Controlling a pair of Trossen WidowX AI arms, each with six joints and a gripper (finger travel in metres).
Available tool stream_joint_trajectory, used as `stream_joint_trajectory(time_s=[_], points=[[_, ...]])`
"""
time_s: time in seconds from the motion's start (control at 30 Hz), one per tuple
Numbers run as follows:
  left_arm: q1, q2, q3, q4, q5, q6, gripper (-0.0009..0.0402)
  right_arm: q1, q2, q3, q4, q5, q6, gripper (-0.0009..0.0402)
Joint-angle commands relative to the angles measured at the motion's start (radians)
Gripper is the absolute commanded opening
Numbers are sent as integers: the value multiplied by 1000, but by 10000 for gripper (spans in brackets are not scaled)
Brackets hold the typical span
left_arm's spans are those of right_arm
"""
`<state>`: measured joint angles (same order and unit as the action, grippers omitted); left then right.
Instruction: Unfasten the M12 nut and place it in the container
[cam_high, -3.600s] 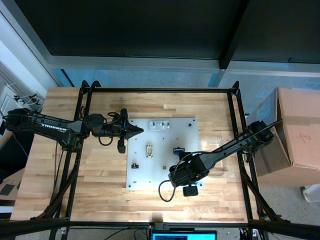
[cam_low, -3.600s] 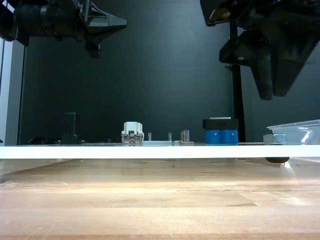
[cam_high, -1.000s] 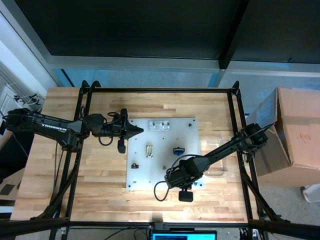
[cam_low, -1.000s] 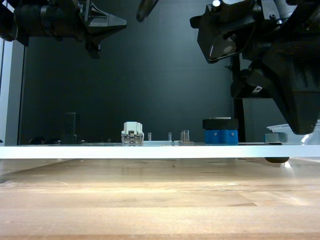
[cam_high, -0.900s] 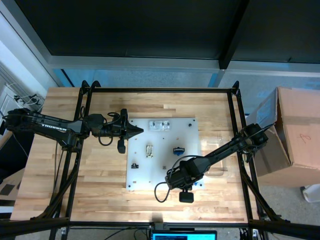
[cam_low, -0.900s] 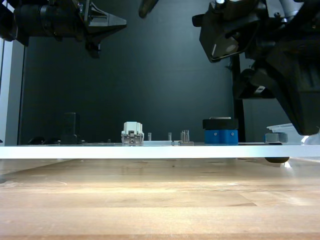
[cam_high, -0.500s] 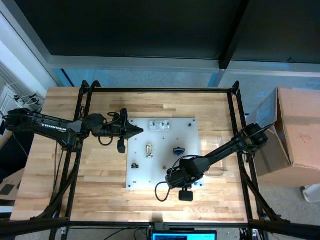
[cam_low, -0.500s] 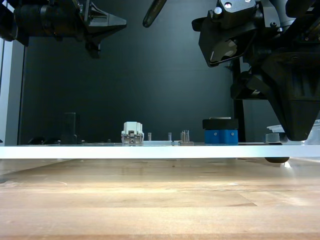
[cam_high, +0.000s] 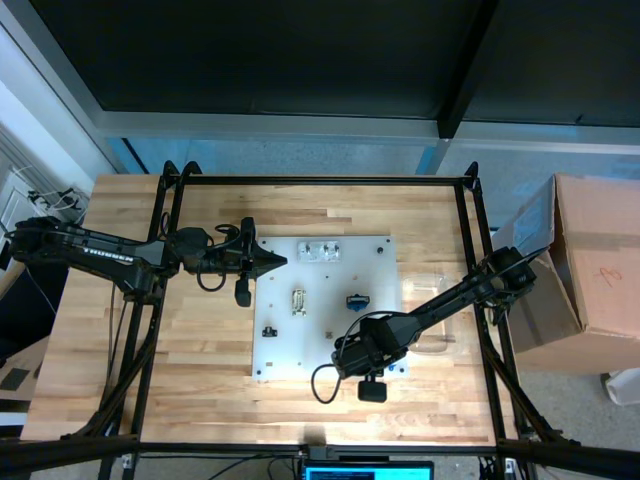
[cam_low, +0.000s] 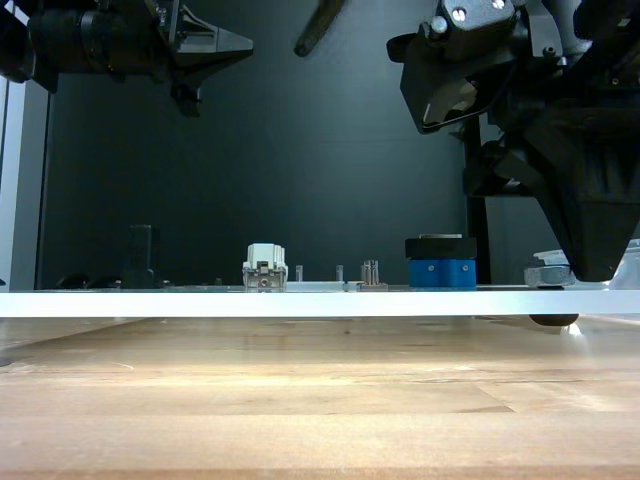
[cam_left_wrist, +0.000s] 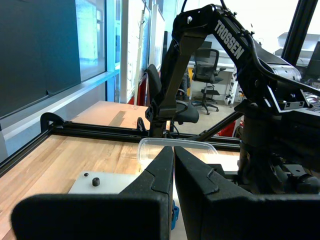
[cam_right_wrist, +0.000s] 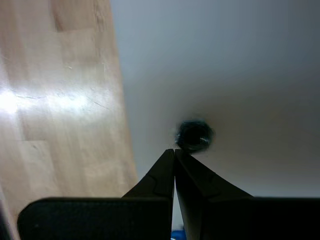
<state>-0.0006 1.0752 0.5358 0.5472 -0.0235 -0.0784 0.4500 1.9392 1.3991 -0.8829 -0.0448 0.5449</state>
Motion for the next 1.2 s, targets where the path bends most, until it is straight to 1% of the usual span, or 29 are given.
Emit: stream_joint_trajectory(time_s=[0.03,0.07,0.1,0.27,0.33,0.53,0.6,0.77,0.93,1.2], points=[[0,0,0,0,0,0,0,0,-18,0,-65,153,35,0],[0,0,0,0,0,0,0,0,-26,0,-81,192,52,0],[0,0,0,0,0,0,0,0,-35,0,-92,214,63,0],[0,0,0,0,0,0,0,0,-61,0,-108,194,72,0],[0,0,0,0,0,0,0,0,-63,0,-107,145,69,0],[0,0,0,0,0,0,0,0,-83,0,-61,-60,13,0],[0,0,0,0,0,0,0,0,-83,0,-49,-91,2,0],[0,0,0,0,0,0,0,2,-59,-1,-16,-82,-3,0],[0,0,0,0,0,0,0,3,-12,-2,32,-80,-7,0],[0,0,0,0,0,0,0,3,-3,-10,47,-74,-12,0]])
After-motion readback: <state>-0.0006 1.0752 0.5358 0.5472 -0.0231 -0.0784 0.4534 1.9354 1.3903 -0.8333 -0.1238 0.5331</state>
